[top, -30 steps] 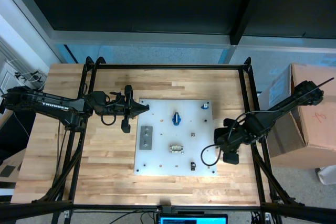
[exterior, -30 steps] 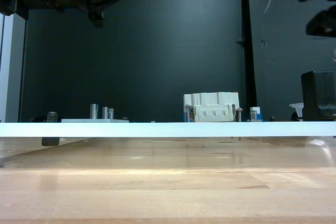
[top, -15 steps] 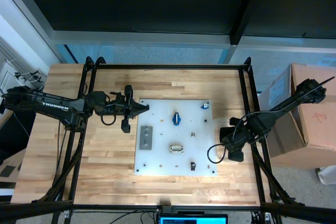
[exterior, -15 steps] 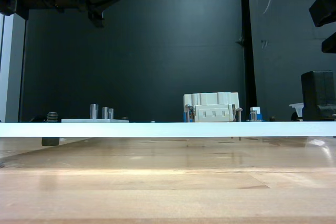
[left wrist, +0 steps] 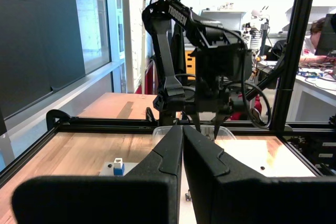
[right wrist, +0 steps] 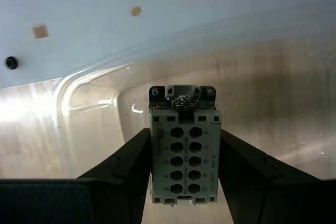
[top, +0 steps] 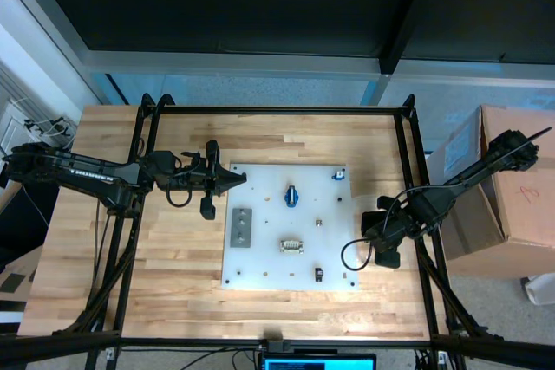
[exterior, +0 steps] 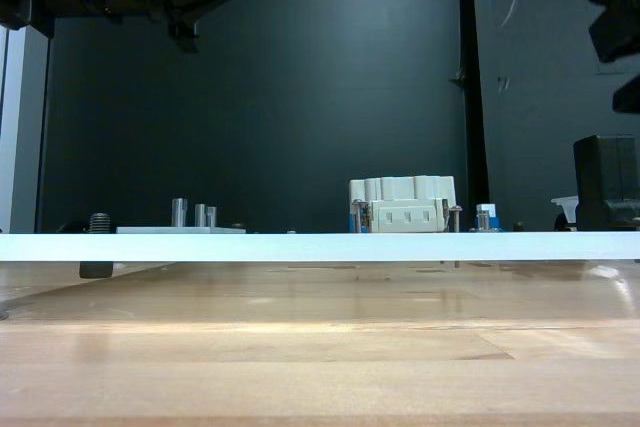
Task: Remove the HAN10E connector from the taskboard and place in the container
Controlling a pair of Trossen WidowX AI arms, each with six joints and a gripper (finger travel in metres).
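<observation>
The HAN10E connector (right wrist: 182,150), a grey block with two rows of numbered holes, is held clear of the white taskboard (right wrist: 157,3). My right gripper (right wrist: 184,135) is shut on its two sides, and it hangs upright over a clear container (right wrist: 79,80). In the high view my right gripper (top: 371,233) sits just off the taskboard's (top: 260,266) right edge. A beige connector base (top: 293,247) stays mounted on the board, also seen in the low view as base (exterior: 402,205). My left gripper (top: 236,178) hovers shut and empty at the board's upper left corner.
A blue knob (top: 291,195), a grey metal block (top: 240,225) and small fittings stand on the board. Black frame rails (top: 408,171) border the table. A cardboard box (top: 512,188) stands off the table at the right. A black part (exterior: 605,182) rises at the board's right end.
My right gripper, holding the connector, has shifted a little to the right, away from the board, and risen in the low view. The left arm has not moved.
</observation>
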